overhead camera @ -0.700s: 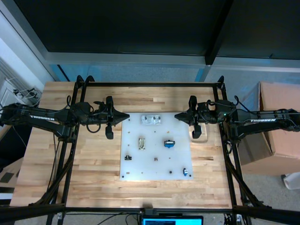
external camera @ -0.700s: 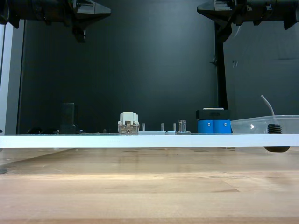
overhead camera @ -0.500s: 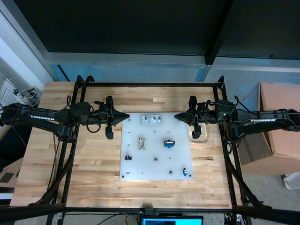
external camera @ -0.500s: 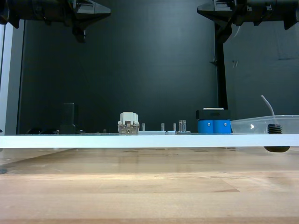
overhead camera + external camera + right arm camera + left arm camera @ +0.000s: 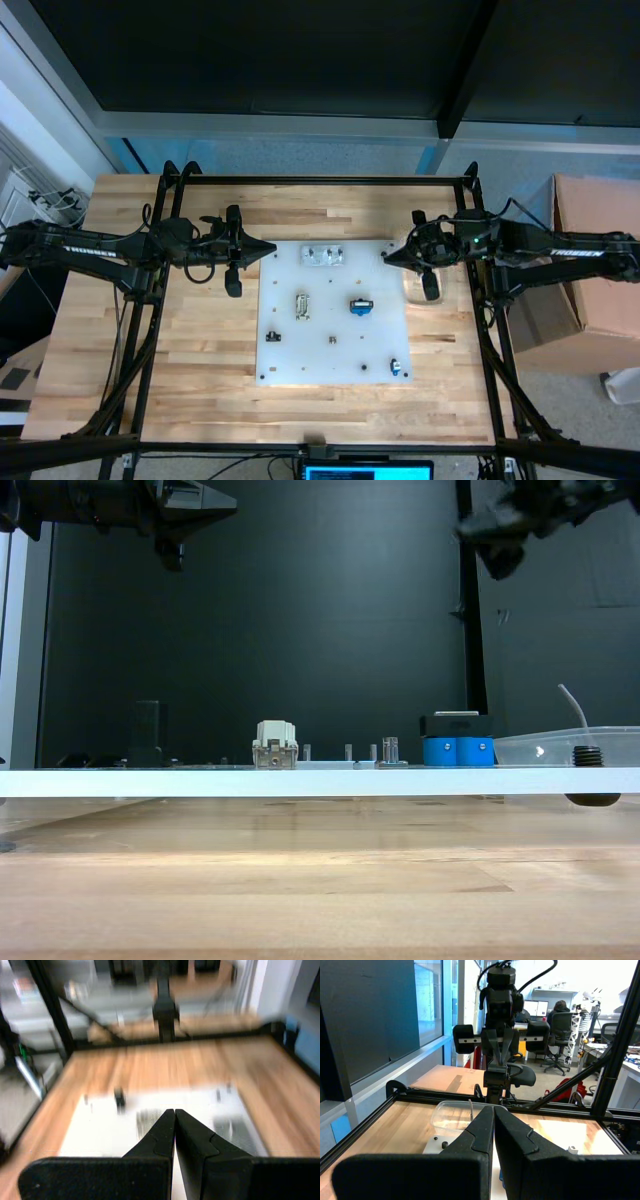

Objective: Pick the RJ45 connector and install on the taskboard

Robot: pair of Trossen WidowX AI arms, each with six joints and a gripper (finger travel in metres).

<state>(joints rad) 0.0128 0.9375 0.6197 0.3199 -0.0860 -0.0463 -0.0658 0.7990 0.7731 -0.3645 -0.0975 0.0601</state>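
Neither gripper holds the RJ45 connector, and where it lies cannot be told. The only hint is a thin pale cable (image 5: 572, 706) rising from the clear tray (image 5: 540, 750) just beside the board's right edge, below and behind the right gripper's tip.

The wooden table (image 5: 180, 340) carries the white task board (image 5: 330, 360) at its middle. On the board stand a blue block (image 5: 458, 750), a grey-white socket housing (image 5: 275, 748) left of it, a silver fitting (image 5: 324, 257) at the far edge and a small blue piece (image 5: 396, 368) at the near right corner. Nothing stands between either gripper and the board.

The left gripper (image 5: 270, 249) hangs high over the board's far left corner, its arm level and pointing inward. Its fingers (image 5: 475, 1135) are pressed together with nothing between them. The right gripper (image 5: 388, 258) is over the far right corner, its arm tilted down toward the board and its fingers (image 5: 155, 1140) likewise clenched on nothing.
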